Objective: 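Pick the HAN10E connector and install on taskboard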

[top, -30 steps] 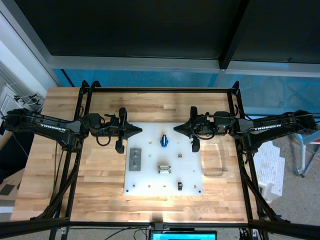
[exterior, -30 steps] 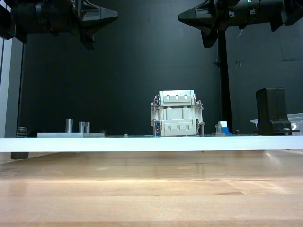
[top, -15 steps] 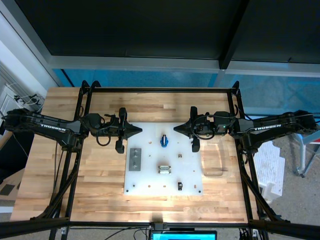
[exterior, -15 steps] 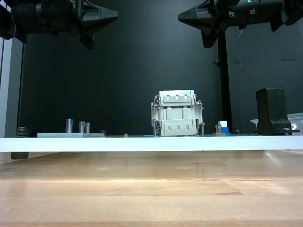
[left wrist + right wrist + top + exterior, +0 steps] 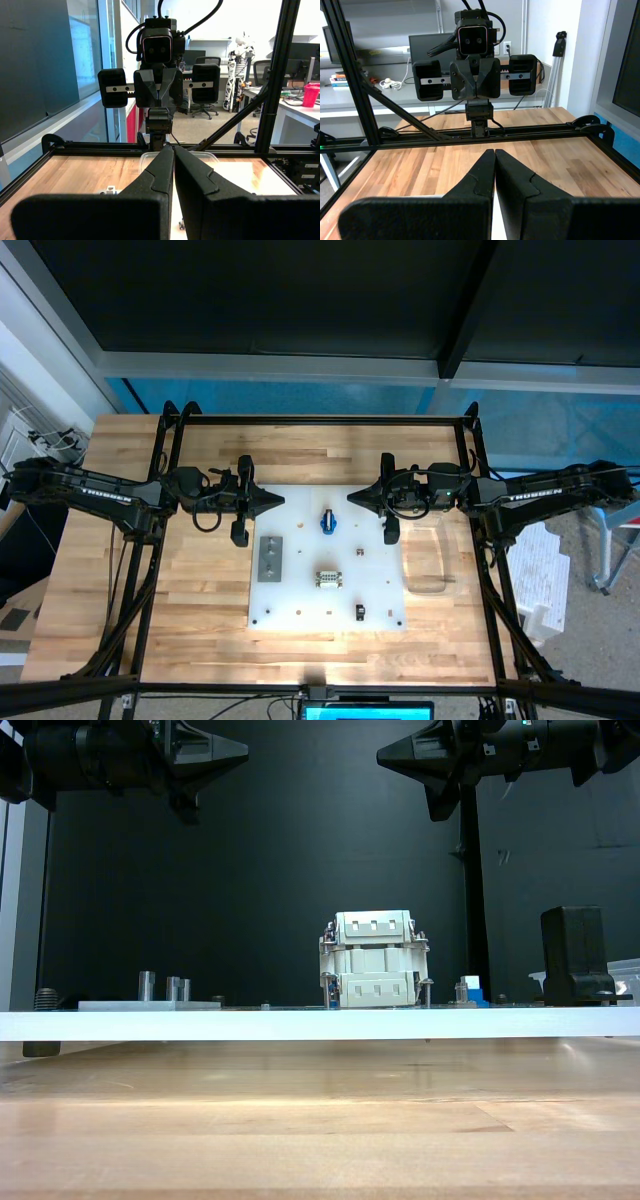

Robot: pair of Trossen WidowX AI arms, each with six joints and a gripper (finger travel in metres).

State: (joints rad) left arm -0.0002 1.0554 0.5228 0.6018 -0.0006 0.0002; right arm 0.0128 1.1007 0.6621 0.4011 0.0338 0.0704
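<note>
- Nothing has moved since the earlier frames: arms, connector and board are all in the same places.
- The left gripper (image 5: 281,501) hangs high over the far-left part of the taskboard (image 5: 300,612), pointing inward. Its jaws are pressed together with nothing between them, and the left wrist view shows the two fingers touching.
- The right gripper (image 5: 350,498) mirrors it over the far-right part, pointing back at the left one. Its jaws are also closed flat and empty.
- The two tips face each other, well apart, at about the same height in the low view.
- The HAN10E connector (image 5: 327,580) is on the board, well below both sets of jaws. It lies between them and toward the near edge, and neither touches it.
- In the low view the connector sits upright and square on top of the beige socket (image 5: 374,988), with no tilt visible.
- The clear plastic tray (image 5: 430,562) sits on the desk (image 5: 200,620), below the right jaws and to their near side, just beside the board.
- Progress: the task looks finished. Pick and install both appear done, and the arms look parked.
- I cannot tell whether the connector is fully latched. At most a seating check is left.
</note>
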